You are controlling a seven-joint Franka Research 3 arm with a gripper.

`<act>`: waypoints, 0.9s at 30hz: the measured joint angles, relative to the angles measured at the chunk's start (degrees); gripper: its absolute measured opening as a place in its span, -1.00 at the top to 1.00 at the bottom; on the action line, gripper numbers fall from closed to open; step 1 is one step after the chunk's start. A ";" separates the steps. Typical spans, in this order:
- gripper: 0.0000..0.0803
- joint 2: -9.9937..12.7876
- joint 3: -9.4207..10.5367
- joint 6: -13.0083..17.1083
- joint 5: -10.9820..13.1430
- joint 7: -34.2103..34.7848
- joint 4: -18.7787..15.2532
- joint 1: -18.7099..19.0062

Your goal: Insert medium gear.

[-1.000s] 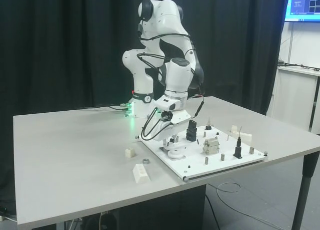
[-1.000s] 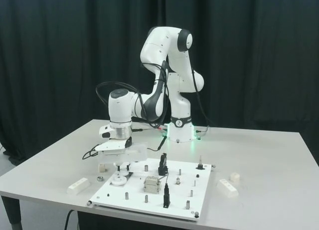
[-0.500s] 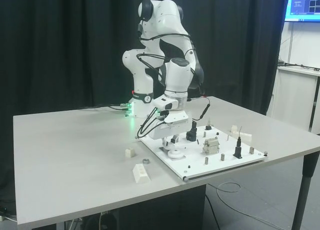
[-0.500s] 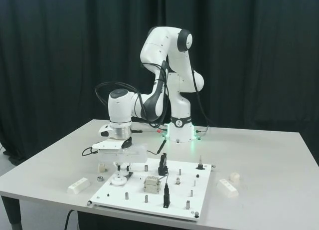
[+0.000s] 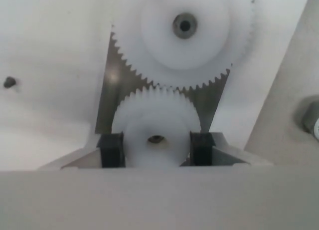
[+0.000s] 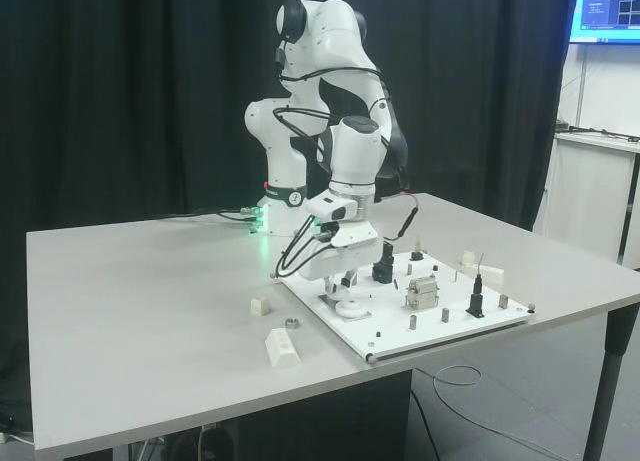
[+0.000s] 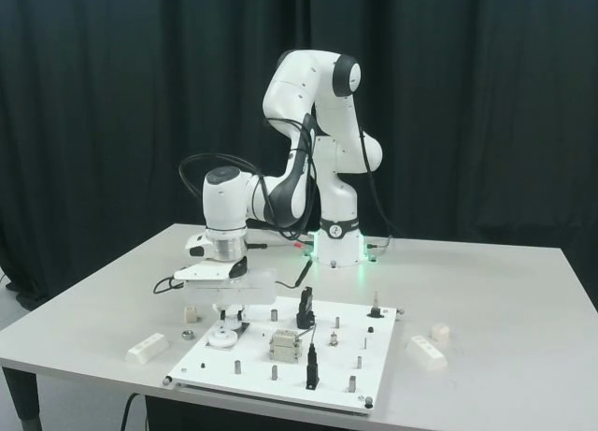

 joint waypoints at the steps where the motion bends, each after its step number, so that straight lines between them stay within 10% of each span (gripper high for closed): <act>1: 0.30 0.00 0.00 0.00 -0.06 -0.72 0.01 0.00; 27: 0.30 1.03 0.03 -2.43 -4.47 -11.85 1.92 0.77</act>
